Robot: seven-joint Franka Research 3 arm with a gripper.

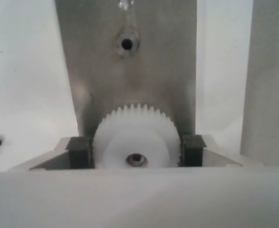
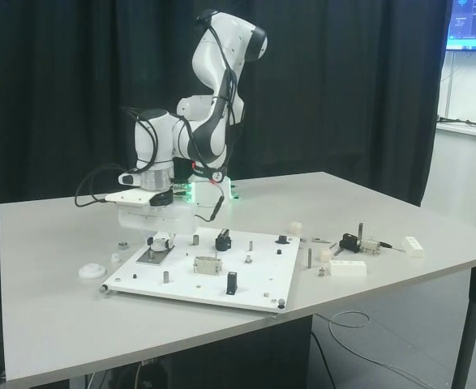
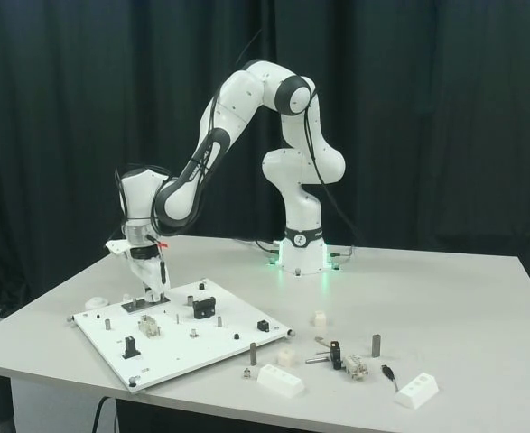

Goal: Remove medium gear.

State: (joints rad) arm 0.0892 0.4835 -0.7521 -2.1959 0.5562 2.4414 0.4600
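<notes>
You have the arm bent low over the white board, with the gripper down on the grey plate at the board's far corner. The white gear sits there between the black fingers, jaws narrow and closed against its toothed rim. Likely light, stiff, slick plastic, so keep your hold on opposite sides of the rim and lift straight.

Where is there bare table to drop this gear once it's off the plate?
Bare grey table lies beside the white board on the side away from the loose parts, past a small white disc. More lies between board and robot base. The far end is crowded: white blocks, connectors. The gripper clasps the gear.
</notes>
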